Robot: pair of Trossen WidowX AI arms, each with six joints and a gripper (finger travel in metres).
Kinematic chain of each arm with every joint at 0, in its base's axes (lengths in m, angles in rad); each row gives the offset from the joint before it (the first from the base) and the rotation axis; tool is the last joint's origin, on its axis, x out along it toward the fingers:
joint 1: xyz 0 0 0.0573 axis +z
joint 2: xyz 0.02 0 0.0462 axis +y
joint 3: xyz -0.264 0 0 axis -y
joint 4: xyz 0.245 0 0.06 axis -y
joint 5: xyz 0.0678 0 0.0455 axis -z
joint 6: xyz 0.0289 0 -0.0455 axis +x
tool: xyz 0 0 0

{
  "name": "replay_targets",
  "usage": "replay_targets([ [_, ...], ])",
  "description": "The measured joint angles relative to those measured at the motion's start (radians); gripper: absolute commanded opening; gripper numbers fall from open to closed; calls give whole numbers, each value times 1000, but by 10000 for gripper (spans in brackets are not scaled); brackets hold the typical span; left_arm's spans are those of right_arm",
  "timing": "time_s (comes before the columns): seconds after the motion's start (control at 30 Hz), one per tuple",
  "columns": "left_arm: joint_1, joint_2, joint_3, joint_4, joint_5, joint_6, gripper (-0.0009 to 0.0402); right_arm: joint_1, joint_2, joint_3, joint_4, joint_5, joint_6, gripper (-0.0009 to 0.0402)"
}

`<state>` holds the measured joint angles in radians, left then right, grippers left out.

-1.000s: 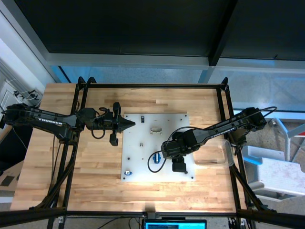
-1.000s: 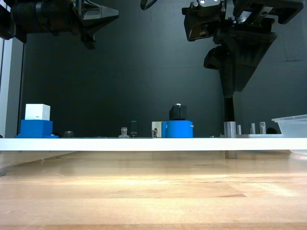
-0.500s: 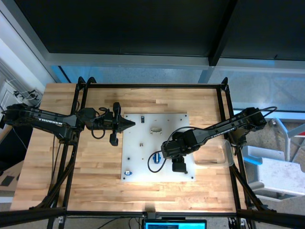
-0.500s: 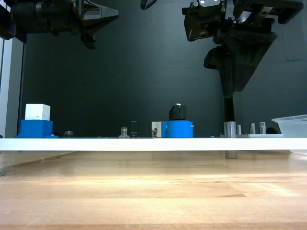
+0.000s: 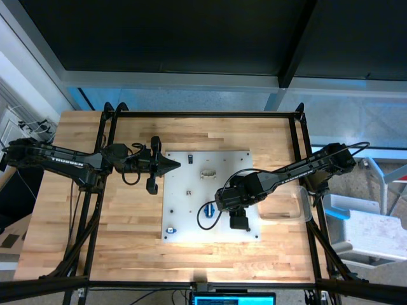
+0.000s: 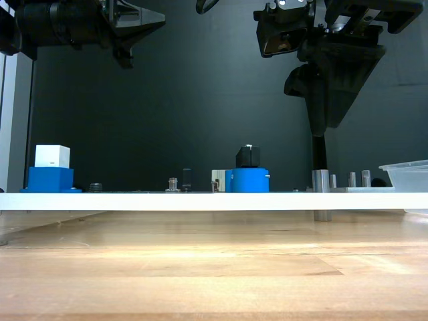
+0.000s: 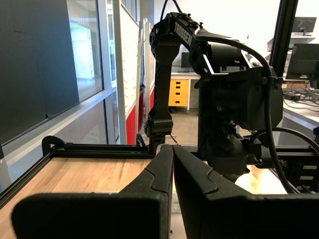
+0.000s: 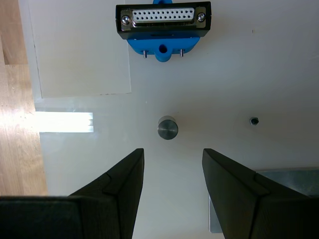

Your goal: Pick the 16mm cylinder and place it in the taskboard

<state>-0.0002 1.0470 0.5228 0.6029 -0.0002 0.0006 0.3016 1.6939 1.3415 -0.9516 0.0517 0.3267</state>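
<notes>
The 16mm cylinder (image 8: pixel 167 127) is a short grey metal peg standing upright in the white taskboard (image 8: pixel 84 59); in the low view the cylinder (image 6: pixel 321 181) pokes through the taskboard (image 6: pixel 200 200). My right gripper (image 8: pixel 173 152) hovers straight above it, open, with nothing between its fingers and not touching the peg. From the low view the right gripper (image 6: pixel 319 158) ends just over the peg's top. My left gripper (image 5: pixel 175 164) is held high at the taskboard's (image 5: pixel 184 216) left edge, shut and empty. The right gripper (image 5: pixel 234 210) hides the peg in the high view.
A blue mount with a black multi-pin connector (image 8: pixel 163 25) sits just beyond the peg. A grey block (image 8: pixel 234 199) lies close beside it. A blue round connector (image 6: pixel 250 179) and several small pegs (image 6: pixel 358 178) stand on the board. A clear plastic tray (image 5: pixel 286 206) lies right of the board.
</notes>
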Motion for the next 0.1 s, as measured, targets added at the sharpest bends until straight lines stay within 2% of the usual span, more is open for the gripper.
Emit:
replay_targets([
  [0.1, 0, 0, 0, 0, 0, 0, 0, 0, 0, 0, 0, 0, 0, 162],
])
